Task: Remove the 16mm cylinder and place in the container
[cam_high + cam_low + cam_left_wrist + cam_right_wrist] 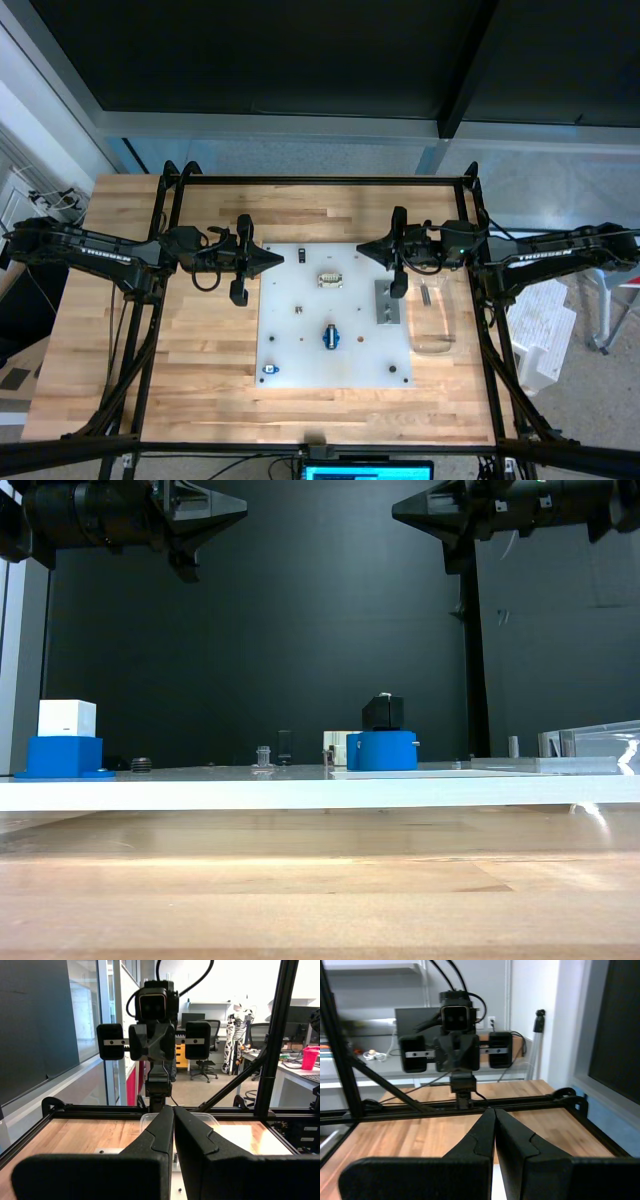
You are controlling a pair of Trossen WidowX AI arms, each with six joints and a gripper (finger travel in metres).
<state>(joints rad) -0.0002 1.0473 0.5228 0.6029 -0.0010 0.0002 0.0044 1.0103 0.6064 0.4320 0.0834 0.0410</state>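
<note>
The container (432,322), a clear tub, sits on the wood just right of the white board (290,350). A small silvery-grey rod that looks like the 16mm cylinder (425,294) lies inside it near its far end. My left gripper (278,260) hangs high over the board's far left edge, shut and holding nothing. Facing it, my right gripper (360,252) hovers over the board's far right part, also shut and bare. Both sets of fingers meet in the wrist views, at the left gripper (173,1108) and the right gripper (495,1110). The tub's rim (205,1118) shows beyond the left fingers.
A grey metal block (387,301) lies on the board beside the tub. A blue connector part (330,337) stands mid-board, a white connector (328,278) farther back, and a small blue-and-white piece (268,370) near the front left. Black frame rails (320,181) ring the table.
</note>
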